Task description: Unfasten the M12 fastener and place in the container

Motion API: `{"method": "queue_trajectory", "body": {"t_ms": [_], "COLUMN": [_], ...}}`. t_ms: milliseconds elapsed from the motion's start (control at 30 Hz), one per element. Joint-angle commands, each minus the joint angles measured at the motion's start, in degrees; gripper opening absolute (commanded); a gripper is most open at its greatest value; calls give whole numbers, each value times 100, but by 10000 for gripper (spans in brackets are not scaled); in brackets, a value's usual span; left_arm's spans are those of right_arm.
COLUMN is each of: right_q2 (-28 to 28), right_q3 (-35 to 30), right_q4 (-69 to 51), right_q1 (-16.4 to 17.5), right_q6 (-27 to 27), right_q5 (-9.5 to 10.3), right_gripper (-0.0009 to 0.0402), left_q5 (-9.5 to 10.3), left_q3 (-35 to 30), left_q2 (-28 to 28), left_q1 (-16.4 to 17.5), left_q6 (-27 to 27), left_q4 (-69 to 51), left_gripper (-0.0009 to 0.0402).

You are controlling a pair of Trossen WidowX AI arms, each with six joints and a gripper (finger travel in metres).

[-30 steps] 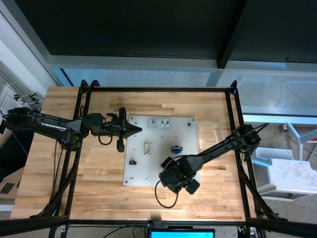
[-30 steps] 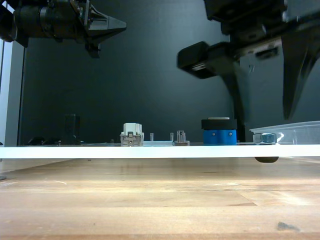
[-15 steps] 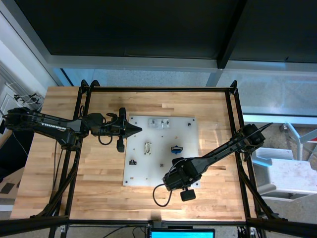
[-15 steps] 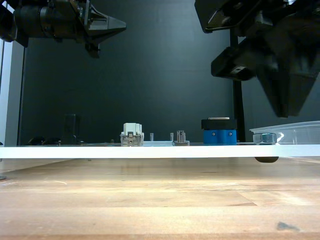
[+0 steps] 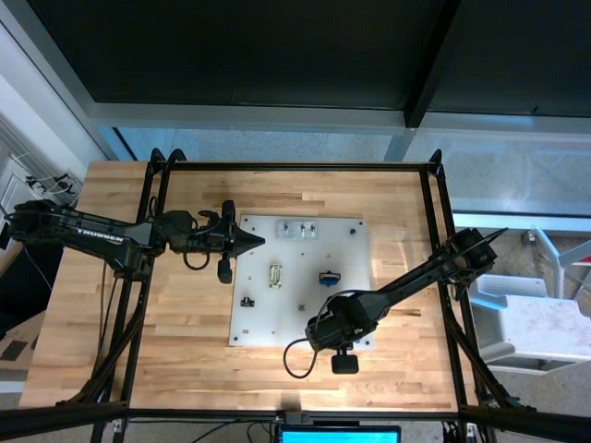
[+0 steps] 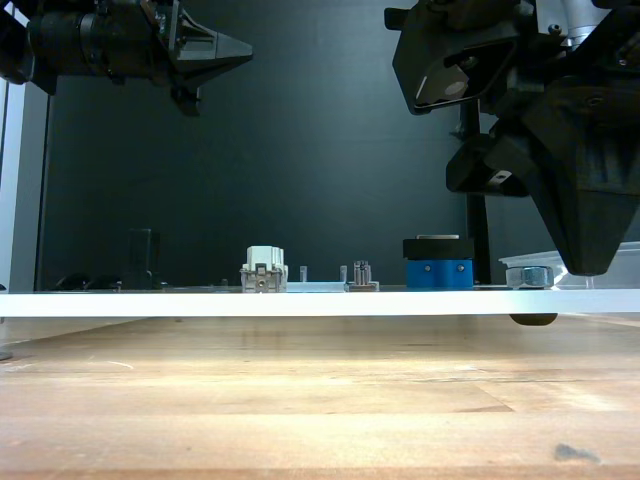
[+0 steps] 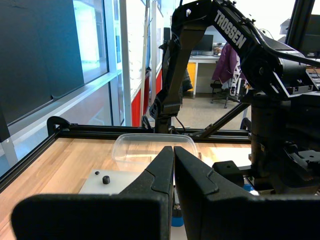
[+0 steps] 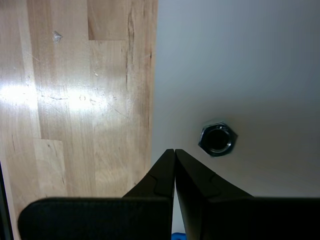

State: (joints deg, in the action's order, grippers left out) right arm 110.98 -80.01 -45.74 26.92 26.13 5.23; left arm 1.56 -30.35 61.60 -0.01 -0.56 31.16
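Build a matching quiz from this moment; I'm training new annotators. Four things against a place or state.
1 left gripper
2 right gripper
3 M12 nut
4 blue connector

A on the white board, nothing gripping it
B fingers shut, high over the board's far left
C fingers shut, pointing down beside the nut
D black-topped

Pairs: 1-B, 2-C, 3-A, 4-D

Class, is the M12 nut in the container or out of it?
Out: the nut sits on the white board, just beside the shut right gripper. The left gripper hangs shut above the board's left edge.
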Motion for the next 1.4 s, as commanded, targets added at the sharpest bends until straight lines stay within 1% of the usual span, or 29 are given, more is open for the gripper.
{"method": "queue_trajectory", "body": {"t_ms": [33,100,133,167,200,267,300,367,400,533,600,633,667,700,800,833,867,933,1067,1200,1233,1333,1400], "right_q2": [11,11,9,-7,-39,-120,-164,-229,-260,-313,-365,-385,-407,-407,-409,-409,-409,-398,-260,-155,-155,-157,-157], "right_q3": [46,48,48,48,48,46,31,2,-7,-7,-7,-7,-9,-17,-48,-44,-37,-20,103,203,225,258,258], "right_q4": [7,2,-9,-57,-140,-356,-483,-675,-750,-890,-911,-901,-892,-879,-811,-745,-675,-546,-136,188,208,219,212], "right_q1": [-31,-42,-42,-42,-42,-42,-42,-52,-52,-52,-52,-52,-52,-52,-52,-52,-52,-52,-52,-55,-55,-57,-66], "right_q6": [2,-2,-2,-2,22,225,330,343,345,350,350,350,348,352,345,345,348,345,297,291,291,299,299], "right_q5": [-13,-59,-129,-269,-557,-1325,-1585,-1779,-1790,-1757,-1672,-1541,-1349,-1051,31,273,374,332,334,138,116,-63,-116], "right_gripper": [0,0,0,0,0,0,0,0,0,0,0,0,0,0,0,0,0,0,0,0,0,0,0], "left_q5": [-2,-2,-2,-2,-2,-2,-2,-2,-2,-2,-2,-2,-2,-2,-4,0,0,-2,-2,-2,-2,-2,0], "left_q3": [-2,-2,-2,-2,-2,-2,-2,-2,-2,-2,-2,-2,-2,-2,-2,-2,-2,-2,-2,-2,-2,-2,-2], "left_q2": [0,0,0,0,0,0,0,0,0,0,0,0,0,0,0,0,0,0,0,0,0,0,0], "left_q1": [0,0,0,2,0,2,2,0,2,0,2,2,2,-2,2,2,2,0,2,2,0,0,2], "left_q6": [2,2,2,2,2,2,0,2,2,2,2,2,2,2,2,2,2,2,2,2,2,2,2], "left_q4": [2,2,2,2,2,2,2,2,2,2,2,2,2,2,2,2,4,0,2,2,2,2,2], "left_gripper": [0,0,0,0,0,0,0,0,0,0,0,0,0,0,0,0,0,0,0,0,0,0,0]}}
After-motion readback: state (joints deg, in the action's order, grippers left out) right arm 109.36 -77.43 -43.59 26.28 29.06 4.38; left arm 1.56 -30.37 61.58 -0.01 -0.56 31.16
